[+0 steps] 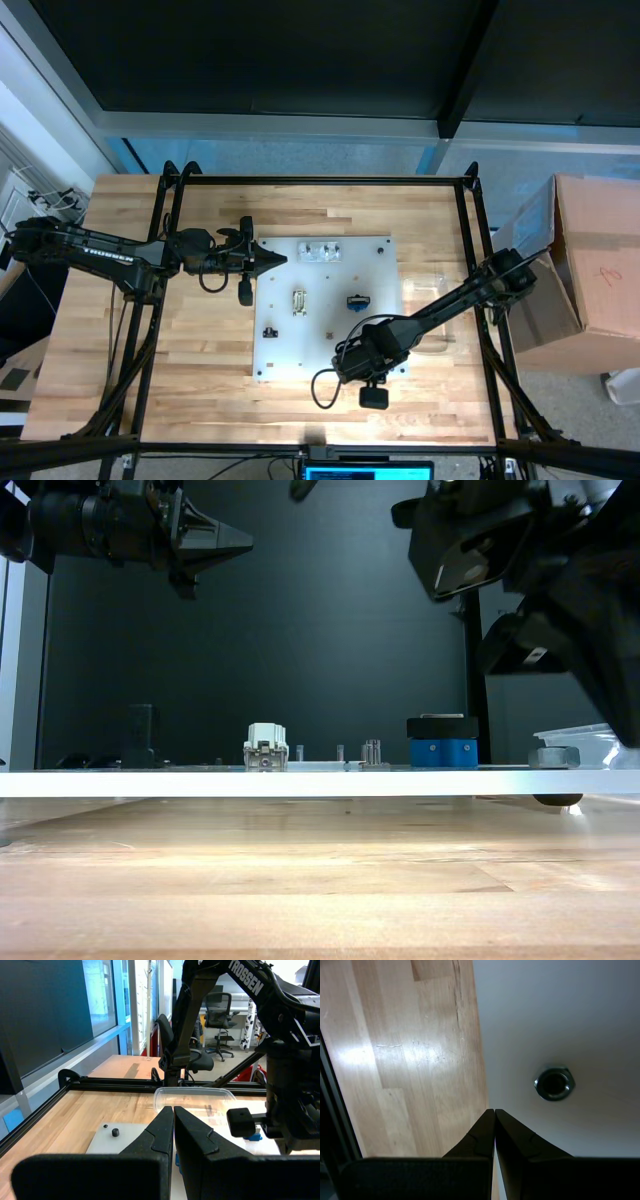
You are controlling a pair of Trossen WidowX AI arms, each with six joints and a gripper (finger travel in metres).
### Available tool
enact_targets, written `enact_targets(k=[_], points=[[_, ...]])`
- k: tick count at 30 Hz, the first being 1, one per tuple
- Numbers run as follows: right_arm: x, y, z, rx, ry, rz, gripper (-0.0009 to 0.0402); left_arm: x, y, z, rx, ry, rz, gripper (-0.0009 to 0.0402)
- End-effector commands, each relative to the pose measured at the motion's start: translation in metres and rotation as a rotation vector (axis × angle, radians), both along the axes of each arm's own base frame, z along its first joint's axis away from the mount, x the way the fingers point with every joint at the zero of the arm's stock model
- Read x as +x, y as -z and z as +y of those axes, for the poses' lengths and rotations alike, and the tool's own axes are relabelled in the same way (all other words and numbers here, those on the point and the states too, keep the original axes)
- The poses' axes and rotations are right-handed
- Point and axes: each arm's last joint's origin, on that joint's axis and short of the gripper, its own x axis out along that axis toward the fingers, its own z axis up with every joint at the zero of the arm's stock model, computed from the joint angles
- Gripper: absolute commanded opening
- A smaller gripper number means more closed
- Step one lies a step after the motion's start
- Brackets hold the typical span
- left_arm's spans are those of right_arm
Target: Unfasten the M12 nut and place it in the container
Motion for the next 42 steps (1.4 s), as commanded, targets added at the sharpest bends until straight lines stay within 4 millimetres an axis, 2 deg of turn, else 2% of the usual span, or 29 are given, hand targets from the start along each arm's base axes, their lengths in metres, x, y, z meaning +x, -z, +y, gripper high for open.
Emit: enact_targets(k=[1,17,36,42], points=[[0.001,0.004,0.000,-0.004,0.000,0.002,0.0000,0.000,0.000,0.000,0.000,0.000,0.000,0.0000],[0.003,0.004,-0.006,-0.082,0.027,-0.026,0.0000,0.000,0.000,0.000,0.000,0.000,0.000,0.0000],[0.003,0.004,-0.007,-0.089,0.038,-0.018,0.0000,0.000,0.000,0.000,0.000,0.000,0.000,0.0000],[0.000,-0.002,-0.016,-0.299,0.181,-0.068,0.0000,0.000,0.000,0.000,0.000,0.000,0.000,0.0000]])
